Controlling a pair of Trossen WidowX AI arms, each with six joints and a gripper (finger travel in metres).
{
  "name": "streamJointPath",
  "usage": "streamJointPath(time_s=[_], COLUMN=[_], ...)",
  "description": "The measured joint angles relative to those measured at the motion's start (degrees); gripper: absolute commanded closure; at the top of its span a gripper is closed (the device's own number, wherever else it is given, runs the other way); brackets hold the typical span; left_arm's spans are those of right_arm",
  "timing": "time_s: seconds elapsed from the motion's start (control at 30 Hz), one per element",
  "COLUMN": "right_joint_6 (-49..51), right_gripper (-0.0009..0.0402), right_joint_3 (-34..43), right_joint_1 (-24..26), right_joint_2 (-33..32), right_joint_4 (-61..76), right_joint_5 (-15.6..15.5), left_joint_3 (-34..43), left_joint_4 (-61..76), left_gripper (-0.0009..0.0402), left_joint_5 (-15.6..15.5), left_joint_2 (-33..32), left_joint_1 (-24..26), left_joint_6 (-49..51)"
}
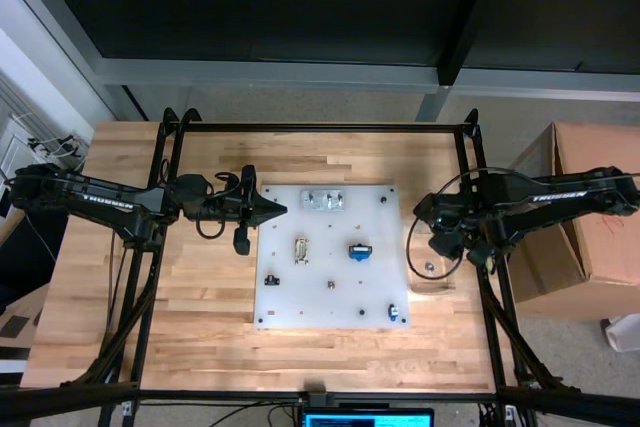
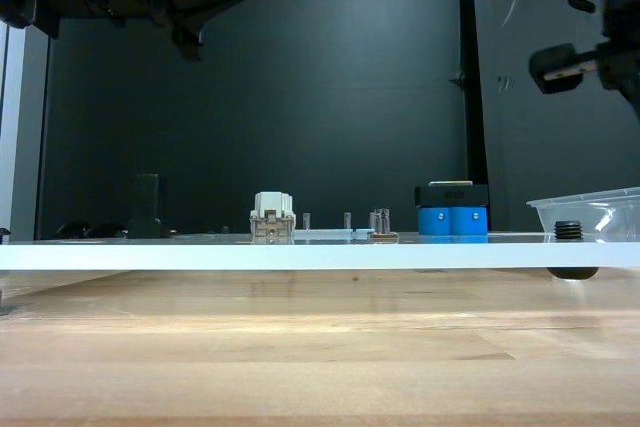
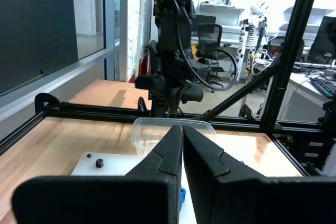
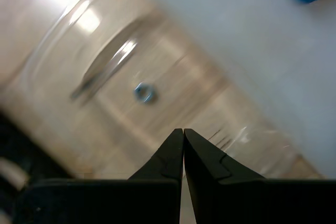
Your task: Pick the M12 nut and place it on its threads and fasten
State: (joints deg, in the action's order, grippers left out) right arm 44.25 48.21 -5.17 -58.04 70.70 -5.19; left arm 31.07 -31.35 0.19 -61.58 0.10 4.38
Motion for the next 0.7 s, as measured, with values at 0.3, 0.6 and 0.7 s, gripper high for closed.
streamJointPath(time_s=[0.3, 0.6, 0.7], right_joint_6=[1.31, 1.75, 1.73], right_gripper=[0.0307, 0.0257, 0.0253], right_joint_3=[-0.94, -6.78, -7.85], right_joint_1=[-10.78, -13.62, -13.88], right_joint_2=[-4.72, -5.22, -6.60], right_joint_4=[-0.33, -8.68, -10.43], right_joint_5=[7.82, 8.20, 8.20], left_joint_3=[0.00, 0.00, 0.00], left_joint_4=[0.00, 0.00, 0.00], left_gripper=[0.0393, 0.0393, 0.0393], left_joint_5=[0.00, -0.02, -0.02], left_joint_2=[-0.02, -0.02, -0.02], left_joint_1=[0.00, 0.00, 0.00], left_joint_6=[0.00, 0.00, 0.00])
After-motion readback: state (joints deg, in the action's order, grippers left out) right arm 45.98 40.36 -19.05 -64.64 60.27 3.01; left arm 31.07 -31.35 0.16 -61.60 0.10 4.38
